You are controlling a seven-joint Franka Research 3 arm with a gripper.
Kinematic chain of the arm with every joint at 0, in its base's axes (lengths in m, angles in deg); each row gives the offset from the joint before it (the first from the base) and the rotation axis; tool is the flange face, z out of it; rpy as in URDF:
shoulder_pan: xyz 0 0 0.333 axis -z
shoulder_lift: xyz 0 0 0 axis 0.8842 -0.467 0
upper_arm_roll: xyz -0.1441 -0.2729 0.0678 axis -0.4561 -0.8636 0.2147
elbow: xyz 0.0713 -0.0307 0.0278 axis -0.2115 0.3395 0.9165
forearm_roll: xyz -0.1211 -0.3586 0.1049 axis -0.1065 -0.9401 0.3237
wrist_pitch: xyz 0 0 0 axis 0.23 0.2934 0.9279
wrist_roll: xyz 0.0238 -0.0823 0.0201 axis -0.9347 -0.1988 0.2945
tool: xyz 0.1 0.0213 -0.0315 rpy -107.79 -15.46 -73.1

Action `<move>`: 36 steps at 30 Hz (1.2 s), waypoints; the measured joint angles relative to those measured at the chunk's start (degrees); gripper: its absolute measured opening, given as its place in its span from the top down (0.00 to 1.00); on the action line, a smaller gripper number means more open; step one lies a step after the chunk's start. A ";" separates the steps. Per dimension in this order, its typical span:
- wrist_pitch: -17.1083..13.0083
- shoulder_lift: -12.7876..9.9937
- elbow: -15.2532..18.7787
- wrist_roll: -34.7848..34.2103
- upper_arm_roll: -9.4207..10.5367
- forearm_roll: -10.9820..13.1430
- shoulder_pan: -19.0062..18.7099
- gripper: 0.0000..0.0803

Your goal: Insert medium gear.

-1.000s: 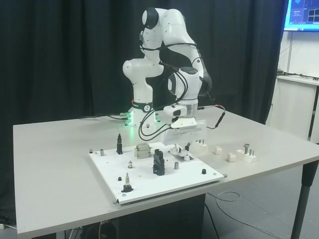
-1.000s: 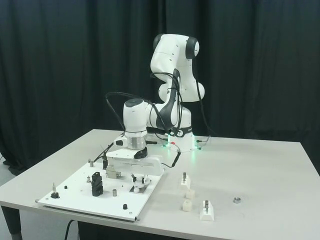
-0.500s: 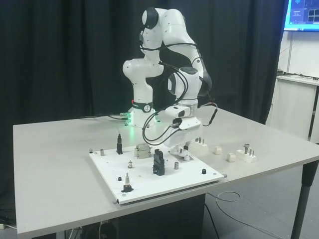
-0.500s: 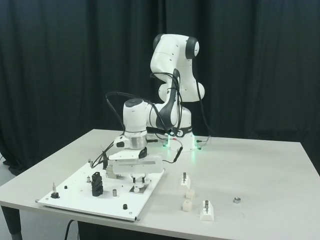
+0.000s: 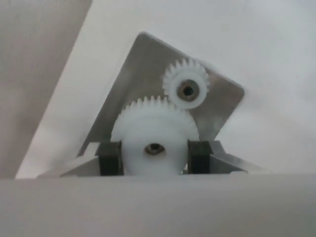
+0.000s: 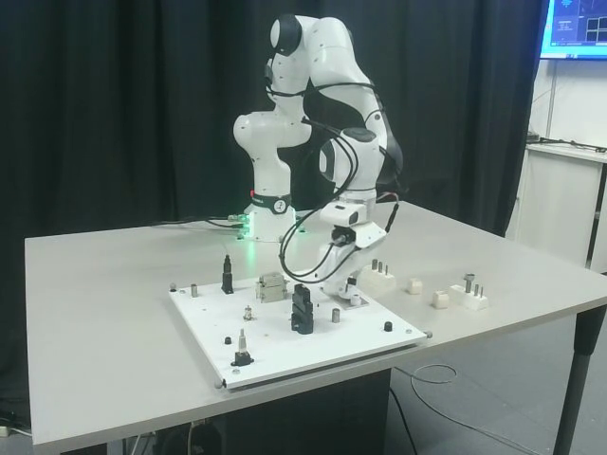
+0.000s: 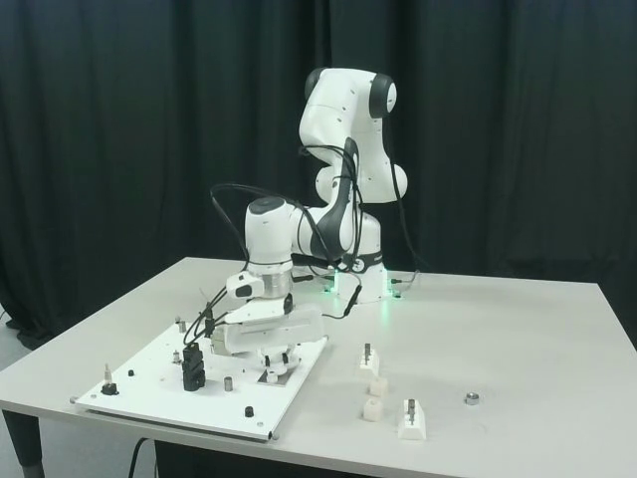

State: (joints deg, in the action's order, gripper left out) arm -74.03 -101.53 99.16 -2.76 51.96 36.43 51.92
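Gripper point(image 5: 154, 157) clamped on medium gear point(image 5: 154, 132), black pads point(image 5: 110, 158) either side. Small gear point(image 5: 186, 83) just beyond fingertips, teeth meshing, both over grey plate point(image 5: 136, 69).

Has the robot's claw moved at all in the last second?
Yes. In the first room view the gripper has turned about its own axis over the white board; its body, broadside earlier, now points toward the black block.

the medium gear point(image 5: 154, 131) is white with a toothed rim and a dark centre hole. the small gear point(image 5: 186, 87) just beyond the jaws is white too. both sit on a grey metal plate point(image 5: 126, 84). the black pads point(image 5: 110, 157) flank the medium gear. the board point(image 6: 285, 332) is white, the surface point(image 6: 104, 284) grey.
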 joint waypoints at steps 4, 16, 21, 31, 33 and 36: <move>-0.15 -0.09 -0.01 2.12 0.01 0.00 0.00 0.65; 0.06 -0.05 -0.03 -0.38 -0.02 0.00 -0.03 0.65; 0.05 -0.10 -0.02 -4.31 -0.03 0.00 -0.03 0.65; 0.02 -0.18 -0.02 -14.05 0.01 0.01 -0.04 0.65; -0.02 -0.21 -0.02 -15.58 0.02 0.01 -0.05 0.65; -0.09 -0.28 -0.02 -18.23 0.03 0.07 -0.05 0.65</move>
State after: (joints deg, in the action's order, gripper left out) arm -74.12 -101.80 99.14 -21.00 51.99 36.50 51.87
